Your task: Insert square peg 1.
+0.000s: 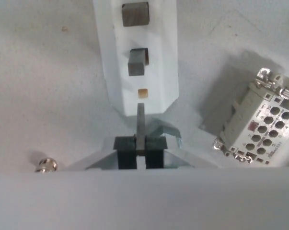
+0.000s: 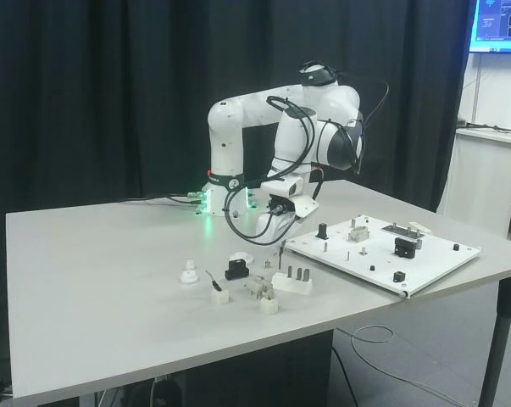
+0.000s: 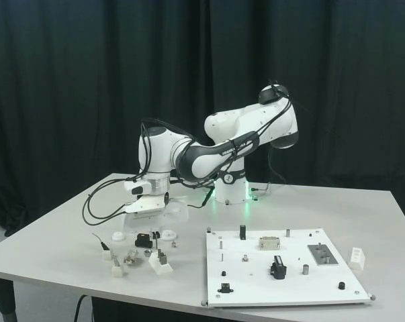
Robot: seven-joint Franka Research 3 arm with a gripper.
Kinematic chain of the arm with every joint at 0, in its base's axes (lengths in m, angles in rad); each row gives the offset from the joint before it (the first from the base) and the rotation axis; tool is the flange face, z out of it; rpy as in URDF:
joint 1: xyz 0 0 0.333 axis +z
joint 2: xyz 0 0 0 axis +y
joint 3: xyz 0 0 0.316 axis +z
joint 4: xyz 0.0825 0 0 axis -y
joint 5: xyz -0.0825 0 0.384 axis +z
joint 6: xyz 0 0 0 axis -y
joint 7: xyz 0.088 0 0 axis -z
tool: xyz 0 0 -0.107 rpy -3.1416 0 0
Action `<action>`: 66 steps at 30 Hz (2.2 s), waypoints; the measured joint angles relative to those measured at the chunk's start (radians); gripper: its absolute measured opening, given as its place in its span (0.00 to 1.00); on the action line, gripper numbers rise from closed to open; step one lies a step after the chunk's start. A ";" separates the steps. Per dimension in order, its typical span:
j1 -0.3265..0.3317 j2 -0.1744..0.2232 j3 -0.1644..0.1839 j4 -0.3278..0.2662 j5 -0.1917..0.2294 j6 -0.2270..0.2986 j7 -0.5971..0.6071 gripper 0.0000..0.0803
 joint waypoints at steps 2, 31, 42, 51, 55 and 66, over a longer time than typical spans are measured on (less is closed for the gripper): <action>0.000 0.000 0.000 0.000 0.000 0.000 0.000 0.04; 0.103 -0.013 -0.093 -0.001 -0.038 -0.177 0.160 0.04; 0.198 -0.021 -0.140 -0.004 -0.068 -0.264 0.266 0.04; 0.285 -0.043 -0.148 -0.007 -0.070 -0.294 0.350 0.04; 0.328 -0.047 -0.149 -0.006 -0.069 -0.302 0.406 0.04; 0.452 -0.054 -0.147 -0.002 -0.054 -0.303 0.574 0.04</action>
